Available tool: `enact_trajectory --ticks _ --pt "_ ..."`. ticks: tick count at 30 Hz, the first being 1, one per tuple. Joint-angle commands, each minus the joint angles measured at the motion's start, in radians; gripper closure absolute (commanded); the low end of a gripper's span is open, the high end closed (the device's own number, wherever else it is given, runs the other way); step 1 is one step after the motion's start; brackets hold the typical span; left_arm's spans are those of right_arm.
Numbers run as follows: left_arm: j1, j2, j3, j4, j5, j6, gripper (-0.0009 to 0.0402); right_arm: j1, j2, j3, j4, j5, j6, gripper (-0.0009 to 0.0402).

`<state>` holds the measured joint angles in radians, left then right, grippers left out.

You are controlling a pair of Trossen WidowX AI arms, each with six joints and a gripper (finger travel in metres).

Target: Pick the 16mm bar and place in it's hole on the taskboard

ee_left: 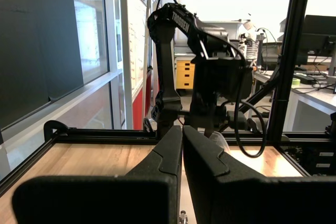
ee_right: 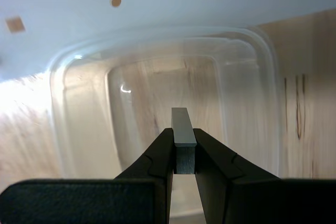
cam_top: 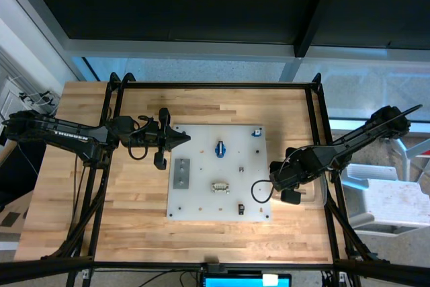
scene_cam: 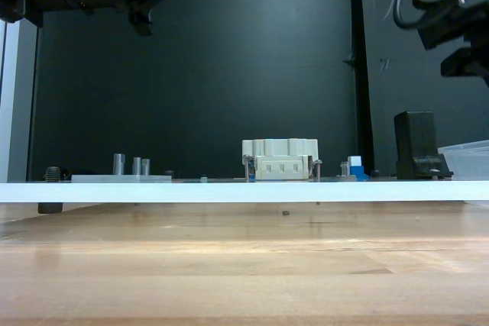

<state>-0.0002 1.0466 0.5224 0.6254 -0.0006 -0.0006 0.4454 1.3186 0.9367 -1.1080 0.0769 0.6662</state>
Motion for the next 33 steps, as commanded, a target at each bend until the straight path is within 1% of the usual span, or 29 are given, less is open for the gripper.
enact_trajectory --ticks 1,3,6,13,18,21,25,33 --pt "0.000 0.000 0.000 0.000 0.000 0.000 0.0393 0.000 0.008 0.040 -0.045 -0.001 0.047 0.0393" --pt "0.000 0.000 0.000 0.000 0.000 0.000 0.0393 0.000 0.019 0.069 -0.069 -0.004 0.066 0.0393" --pt "0.000 0.000 0.000 0.000 0.000 0.000 0.0393 0.001 0.047 0.122 -0.093 -0.027 0.079 0.0393" --pt "0.000 0.000 0.000 0.000 0.000 0.000 0.0393 0.005 0.140 0.273 -0.173 -0.027 0.142 0.0393" --pt "0.000 0.000 0.000 0.000 0.000 0.000 0.0393 0.007 0.202 0.360 -0.183 -0.050 0.176 0.0393" --pt "0.000 0.000 0.000 0.000 0.000 0.000 0.0393 0.015 0.230 0.399 -0.184 -0.052 0.196 0.0393" --pt "0.000 0.000 0.000 0.000 0.000 0.000 0.0393 0.030 0.244 0.424 -0.181 -0.051 0.203 0.0393" --pt "0.000 0.000 0.000 0.000 0.000 0.000 0.0393 0.058 0.257 0.426 -0.159 -0.052 0.304 0.0393"
